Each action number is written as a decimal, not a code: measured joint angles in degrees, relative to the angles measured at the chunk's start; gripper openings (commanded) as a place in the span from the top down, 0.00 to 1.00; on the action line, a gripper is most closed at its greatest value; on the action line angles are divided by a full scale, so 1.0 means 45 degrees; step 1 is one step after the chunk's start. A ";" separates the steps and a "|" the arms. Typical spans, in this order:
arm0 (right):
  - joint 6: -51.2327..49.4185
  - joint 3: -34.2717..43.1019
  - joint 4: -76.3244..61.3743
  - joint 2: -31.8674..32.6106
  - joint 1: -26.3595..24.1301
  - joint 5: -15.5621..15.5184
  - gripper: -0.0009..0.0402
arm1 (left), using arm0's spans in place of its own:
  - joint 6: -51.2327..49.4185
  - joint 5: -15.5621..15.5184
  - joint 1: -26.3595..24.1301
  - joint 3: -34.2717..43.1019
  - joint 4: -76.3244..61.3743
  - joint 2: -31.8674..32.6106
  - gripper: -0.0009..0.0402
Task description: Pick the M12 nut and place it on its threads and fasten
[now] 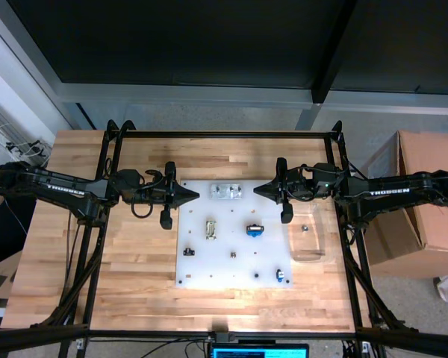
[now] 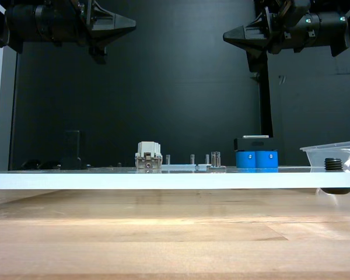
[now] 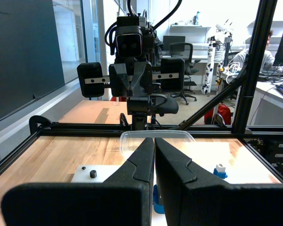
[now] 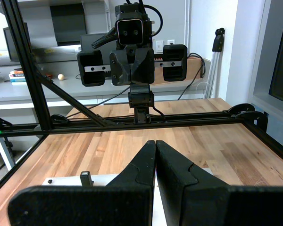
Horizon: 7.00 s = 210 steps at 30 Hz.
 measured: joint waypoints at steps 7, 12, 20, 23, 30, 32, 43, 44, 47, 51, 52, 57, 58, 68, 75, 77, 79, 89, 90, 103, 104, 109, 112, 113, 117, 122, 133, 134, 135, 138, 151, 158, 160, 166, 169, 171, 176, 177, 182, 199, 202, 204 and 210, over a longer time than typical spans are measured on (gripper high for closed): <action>0.0005 0.0000 0.0000 0.0000 0.0000 0.0000 0.98 | 0.0000 -0.0005 -0.0005 0.0005 0.0000 0.0000 0.98; 0.0005 0.0000 0.0000 0.0005 0.0000 0.0005 0.98 | 0.0000 -0.0005 -0.0005 0.0000 0.0000 0.0000 0.98; 0.0000 0.0000 0.0000 0.0000 0.0000 0.0000 0.98 | 0.0000 -0.0005 -0.0005 0.0005 0.0005 -0.0005 0.98; 0.0000 0.0000 0.0005 0.0000 0.0000 0.0000 0.98 | 0.0000 0.0000 -0.0005 0.0005 0.0000 0.0000 0.98; -0.0053 0.0238 -0.1287 -0.0151 0.0000 -0.0670 0.98 | -0.0005 -0.0005 -0.0005 0.0000 0.0005 -0.0005 0.98; -0.0117 0.0787 -0.3162 -0.0393 0.0029 -0.0777 0.98 | 0.0000 -0.0005 -0.0005 0.0005 0.0000 0.0000 0.98; -0.2356 0.4376 -1.5067 -0.0719 0.0296 -0.0787 0.98 | 0.0000 0.0000 -0.0005 0.0005 0.0005 0.0000 0.98; -0.2628 0.4575 -1.5820 -0.0719 0.0321 -0.0782 0.98 | -0.0005 0.0000 -0.0005 0.0005 0.0005 -0.0005 0.98; -0.3303 0.5047 -1.7680 -0.0719 0.0355 -0.0797 0.98 | -0.0005 -0.0005 -0.0005 0.0005 0.0000 0.0000 0.98; -0.4192 0.5489 -1.9487 -0.0719 0.0369 -0.0772 0.98 | 0.0000 0.0000 -0.0005 0.0005 0.0000 -0.0005 0.98; -0.4551 0.5571 -1.9870 -0.0719 0.0374 -0.0772 0.98 | 0.0000 -0.0005 -0.0005 0.0005 0.0005 -0.0005 0.98; -0.6261 0.5712 -2.1512 -0.0719 0.0374 -0.0675 0.98 | -0.0005 -0.0005 -0.0005 0.0000 0.0005 0.0000 0.98; -0.6547 0.5712 -2.1750 -0.0709 0.0379 -0.0665 0.98 | 0.0000 -0.0005 -0.0005 0.0005 0.0005 -0.0005 0.98; -0.9695 0.5668 -2.3775 -0.0272 0.0423 0.1059 0.87 | 0.0000 0.0000 -0.0005 0.0000 0.0005 0.0000 0.98; -1.2036 0.4993 -2.4072 -0.0131 0.0563 0.1030 0.62 | -0.0005 0.0000 -0.0005 0.0000 0.0005 0.0000 0.98; -1.2502 0.4750 -2.3936 -0.0083 0.0593 0.1039 0.56 | 0.0000 -0.0005 -0.0005 0.0005 0.0005 0.0000 0.98; -1.2803 0.4498 -2.3620 -0.0034 0.0612 0.1117 0.51 | -0.0005 -0.0005 -0.0005 0.0000 0.0000 0.0000 0.98; -1.3114 0.2909 -2.0963 0.0981 0.1520 0.1491 0.42 | -0.0005 -0.0005 -0.0005 0.0005 0.0005 -0.0005 0.98; -1.3114 0.2720 -2.0643 0.1098 0.1593 0.1491 0.43 | 0.0000 -0.0005 -0.0005 0.0000 0.0005 0.0000 0.98; -1.3109 0.1739 -1.8608 0.2317 0.2594 0.1452 0.44 | 0.0000 0.0000 -0.0005 0.0005 0.0005 0.0000 0.98; -1.3109 0.1700 -1.8515 0.2395 0.2603 0.1447 0.44 | 0.0000 0.0000 -0.0005 0.0005 0.0005 -0.0005 0.98; -1.3109 0.1379 -1.7908 0.2793 0.2628 0.1447 0.44 | -0.0005 0.0000 -0.0005 0.0005 0.0005 -0.0005 0.98; -1.3109 0.1180 -1.7447 0.2963 0.2642 0.1447 0.44 | -0.0005 0.0000 -0.0005 0.0005 0.0005 -0.0005 0.98; -1.3109 0.1132 -1.7306 0.3036 0.2647 0.1447 0.44 | -0.0005 -0.0005 -0.0005 0.0000 0.0005 0.0000 0.98; -1.3109 0.1001 -1.6946 0.3376 0.2667 0.1447 0.46 | 0.0000 -0.0005 -0.0005 0.0005 0.0005 0.0000 0.98; -1.3153 0.0947 -1.6825 0.3570 0.2686 0.1447 0.58 | -0.0005 -0.0005 -0.0005 0.0005 0.0005 0.0000 0.98; -1.3347 0.0928 -1.6825 0.3648 0.2710 0.1447 0.99 | -0.0005 -0.0005 -0.0005 0.0005 0.0005 0.0000 0.98; -1.3347 0.0928 -1.6825 0.3648 0.2720 0.1447 0.98 | 0.0000 -0.0005 -0.0005 0.0005 0.0005 0.0000 0.98; -1.3347 0.0928 -1.6825 0.3648 0.2720 0.1447 0.96 | 0.0000 -0.0005 -0.0005 0.0005 0.0005 0.0000 0.98; -1.3342 0.0928 -1.6830 0.3648 0.2735 0.1447 0.96 | 0.0000 0.0000 -0.0005 0.0000 0.0005 0.0000 0.98; -1.3333 0.1098 -1.7340 0.3521 0.2793 0.1467 0.98 | 0.0000 -0.0005 -0.0005 0.0005 0.0005 -0.0005 0.98; -1.1574 0.2608 -1.9156 0.3089 0.2798 0.1496 0.96 | 0.0000 0.0000 -0.0005 0.0005 0.0005 -0.0005 0.98; -1.0632 0.3211 -1.9705 0.3084 0.2807 0.1491 0.92 | 0.0000 -0.0005 -0.0005 0.0000 0.0005 0.0000 0.98; -0.9957 0.3842 -1.9968 0.3084 0.2832 0.1491 0.73 | 0.0000 -0.0005 -0.0005 0.0005 0.0010 0.0000 0.98; -0.9962 0.3677 -1.9856 0.3084 0.2856 0.1447 0.64 | 0.0000 -0.0005 -0.0005 0.0005 0.0010 0.0000 0.98; -0.9967 0.3512 -1.9647 0.3084 0.2890 0.1428 0.59 | -0.0005 0.0000 -0.0005 0.0005 0.0005 -0.0005 0.98; -1.0064 0.2657 -1.8612 0.3084 0.3021 0.1098 0.50 | 0.0000 0.0000 -0.0005 0.0005 0.0010 0.0000 0.98; -1.0074 0.2467 -1.8331 0.3084 0.3045 0.0957 0.50 | -0.0005 0.0000 -0.0005 0.0005 0.0010 0.0000 0.98; -1.0083 0.1661 -1.7267 0.3089 0.3211 0.0578 0.51 | 0.0000 -0.0005 -0.0005 0.0005 0.0010 0.0000 0.98; -1.0972 0.1122 -1.6480 0.3458 0.3293 0.0680 0.59 | 0.0000 -0.0005 -0.0005 0.0000 0.0010 0.0000 0.98; -1.0996 0.1044 -1.6349 0.3458 0.3293 0.0685 0.59 | 0.0000 -0.0005 -0.0005 0.0005 0.0010 0.0000 0.98; -1.0996 0.0981 -1.6228 0.3458 0.3288 0.0685 0.59 | 0.0000 -0.0005 -0.0005 0.0005 0.0010 0.0000 0.98; -1.1055 0.0835 -1.6024 0.3458 0.3288 0.0690 0.61 | 0.0000 -0.0005 -0.0005 0.0005 0.0010 0.0000 0.98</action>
